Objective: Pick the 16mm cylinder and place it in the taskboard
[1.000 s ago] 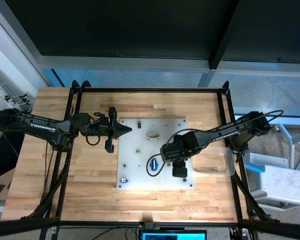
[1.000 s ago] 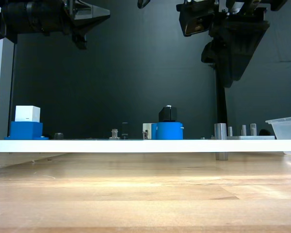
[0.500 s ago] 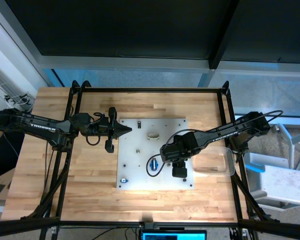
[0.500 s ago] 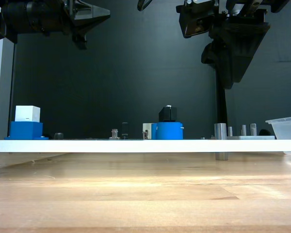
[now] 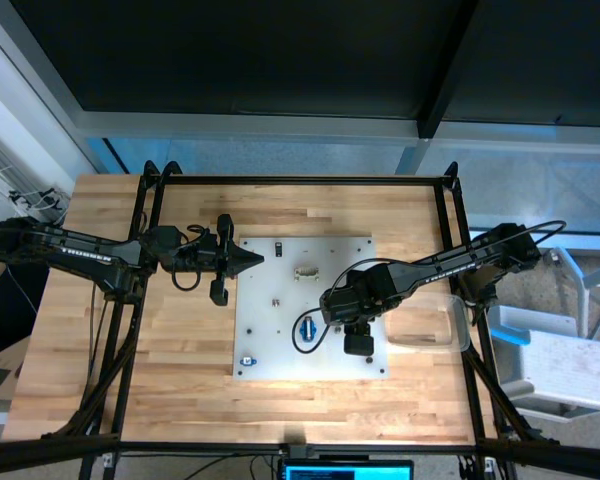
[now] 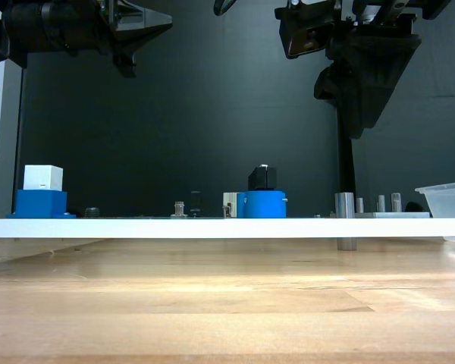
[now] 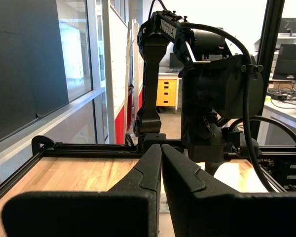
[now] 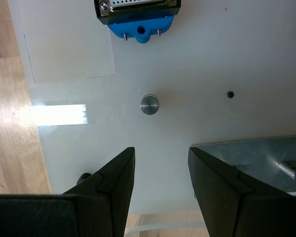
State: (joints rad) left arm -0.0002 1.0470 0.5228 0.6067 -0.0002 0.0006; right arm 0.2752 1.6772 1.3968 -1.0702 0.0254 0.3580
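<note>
The 16mm cylinder (image 8: 149, 104) stands upright in a hole of the white taskboard (image 8: 187, 59). Only its round metal top shows in the right wrist view. In the low view the cylinder (image 6: 344, 206) sticks up from the taskboard (image 6: 136, 227) and pokes out below it. My right gripper (image 8: 160, 168) hangs open well above the board with nothing between its fingers, the cylinder just ahead of the gap. The same gripper (image 6: 355, 125) sits high over the cylinder in the low view. My left gripper (image 5: 255, 258) is shut and empty, held level above the board's left edge.
A blue fitting (image 8: 140, 27) with a silver connector lies beyond the cylinder. A grey block (image 8: 256, 163) with pegs sits beside my right fingers. A clear plastic tray (image 5: 430, 325) rests right of the taskboard (image 5: 280, 340). A white cube on a blue base (image 6: 42, 189) occupies the near-left corner.
My right gripper has drifted very slightly to the left while staying high and open. The cylinder and the left arm have not moved.
</note>
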